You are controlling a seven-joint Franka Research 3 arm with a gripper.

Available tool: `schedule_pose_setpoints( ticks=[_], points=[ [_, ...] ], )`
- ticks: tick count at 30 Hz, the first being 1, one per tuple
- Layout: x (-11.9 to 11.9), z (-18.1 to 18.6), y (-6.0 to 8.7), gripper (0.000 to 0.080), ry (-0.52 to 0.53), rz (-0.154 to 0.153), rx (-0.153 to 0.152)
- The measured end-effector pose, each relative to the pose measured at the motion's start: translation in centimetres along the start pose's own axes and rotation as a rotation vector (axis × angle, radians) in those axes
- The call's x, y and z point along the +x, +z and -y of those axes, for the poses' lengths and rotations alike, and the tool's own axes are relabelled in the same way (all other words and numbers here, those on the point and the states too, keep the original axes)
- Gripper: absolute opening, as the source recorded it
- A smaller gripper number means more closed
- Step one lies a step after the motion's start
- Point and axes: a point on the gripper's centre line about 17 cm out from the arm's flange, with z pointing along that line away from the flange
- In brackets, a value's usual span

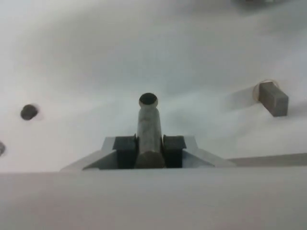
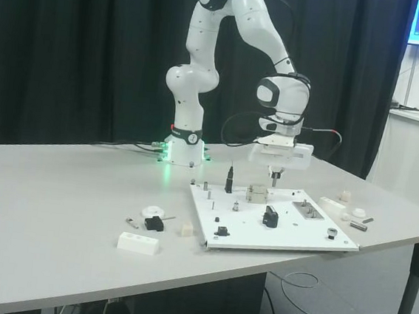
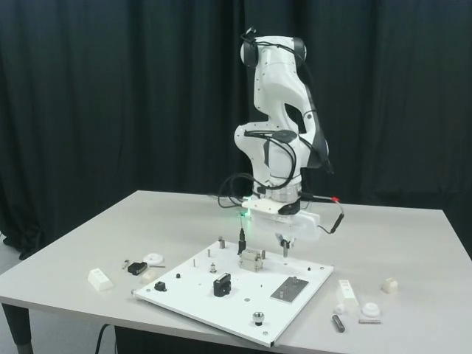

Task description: Place round peg 3.

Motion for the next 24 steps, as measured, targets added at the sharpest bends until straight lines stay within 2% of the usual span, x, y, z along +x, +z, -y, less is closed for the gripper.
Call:
schedule_pose_setpoints(
  ticks=[7, 24],
  points=[
    [0.24, -0.16, -0.59, 0.0113, 0.002, -0.003, 0.002],
    [0.56, -0.63, -0.63, 0.0113, -0.001, -0.008, -0.006]
  ],
)
